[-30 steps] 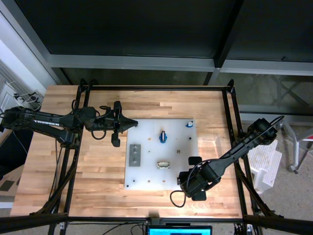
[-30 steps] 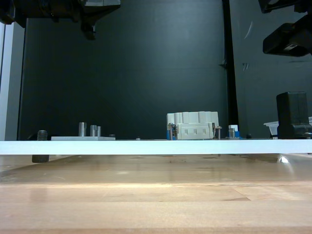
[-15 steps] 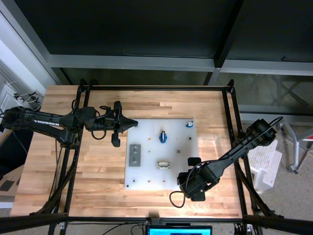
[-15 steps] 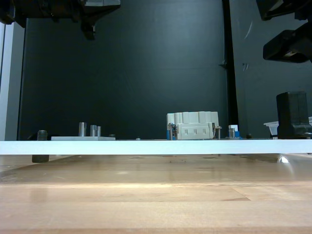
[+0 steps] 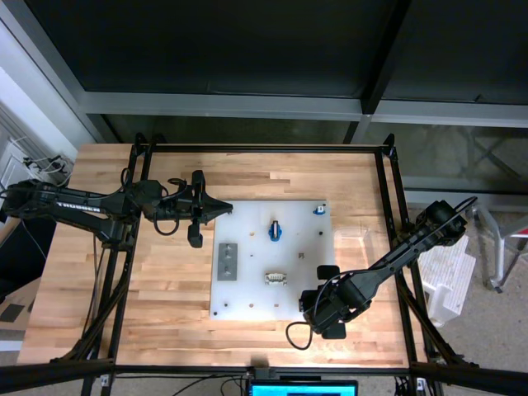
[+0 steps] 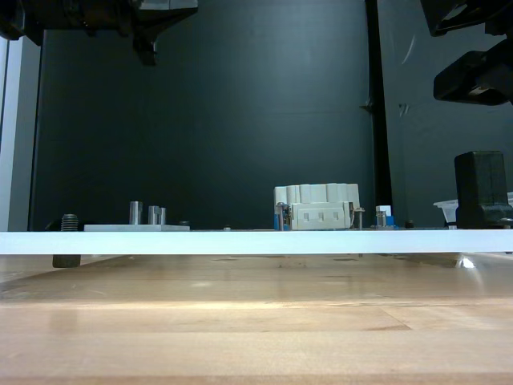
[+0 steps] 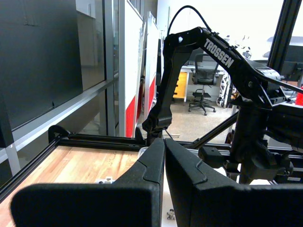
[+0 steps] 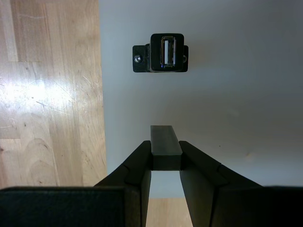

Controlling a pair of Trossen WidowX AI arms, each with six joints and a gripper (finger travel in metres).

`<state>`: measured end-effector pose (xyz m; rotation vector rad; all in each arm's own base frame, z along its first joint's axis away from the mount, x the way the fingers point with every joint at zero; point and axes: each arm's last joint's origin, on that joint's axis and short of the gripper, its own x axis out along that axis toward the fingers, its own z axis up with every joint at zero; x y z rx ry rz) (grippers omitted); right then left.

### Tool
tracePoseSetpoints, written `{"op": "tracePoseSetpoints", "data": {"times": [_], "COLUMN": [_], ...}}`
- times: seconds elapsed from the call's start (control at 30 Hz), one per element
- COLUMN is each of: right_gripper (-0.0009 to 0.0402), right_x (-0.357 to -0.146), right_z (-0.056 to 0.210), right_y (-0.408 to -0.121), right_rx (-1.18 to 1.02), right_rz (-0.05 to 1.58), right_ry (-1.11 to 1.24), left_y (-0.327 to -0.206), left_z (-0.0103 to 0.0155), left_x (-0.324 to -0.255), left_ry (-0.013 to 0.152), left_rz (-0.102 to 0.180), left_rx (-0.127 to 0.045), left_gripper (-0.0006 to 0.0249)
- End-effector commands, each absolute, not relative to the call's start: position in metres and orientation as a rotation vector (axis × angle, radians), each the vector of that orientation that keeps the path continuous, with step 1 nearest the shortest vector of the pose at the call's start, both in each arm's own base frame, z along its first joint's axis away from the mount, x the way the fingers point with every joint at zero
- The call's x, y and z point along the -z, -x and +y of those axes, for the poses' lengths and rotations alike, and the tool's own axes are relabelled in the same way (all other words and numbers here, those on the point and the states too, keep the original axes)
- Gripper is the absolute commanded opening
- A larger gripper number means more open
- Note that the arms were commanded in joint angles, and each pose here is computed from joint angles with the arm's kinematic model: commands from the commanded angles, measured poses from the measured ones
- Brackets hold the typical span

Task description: Pick the 16mm bar and install on taskboard

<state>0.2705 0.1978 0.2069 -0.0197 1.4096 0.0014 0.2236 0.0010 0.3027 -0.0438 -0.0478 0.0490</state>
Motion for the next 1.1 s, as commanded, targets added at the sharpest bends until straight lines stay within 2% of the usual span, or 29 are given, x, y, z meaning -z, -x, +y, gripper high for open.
{"op": "tracePoseSetpoints", "data": {"times": [0.03, 0.27, 0.8, 1.1], "right_gripper": [0.0001, 0.0029, 0.0136, 0.0178], "right_x": [-0.207, -0.207, -0.211, -0.223], "right_z": [0.198, 0.198, 0.198, 0.198], "right_y": [-0.271, -0.271, -0.271, -0.271], "right_rx": [-0.001, -0.001, -0.005, -0.007], "right_rz": [1.410, 1.410, 1.402, 1.399], "right_ry": [0.019, 0.019, 0.014, 0.012], "left_y": [-0.224, -0.224, -0.224, -0.224], "left_z": [0.0011, 0.0011, 0.0011, 0.0010], "left_x": [-0.3027, -0.3027, -0.3027, -0.3027], "left_ry": [0.043, 0.043, 0.043, 0.043], "left_rz": [-0.048, -0.048, -0.048, -0.048], "left_rx": [-0.049, -0.049, -0.049, -0.049], "left_gripper": [0.0000, 0.0000, 0.0000, 0.0000]}}
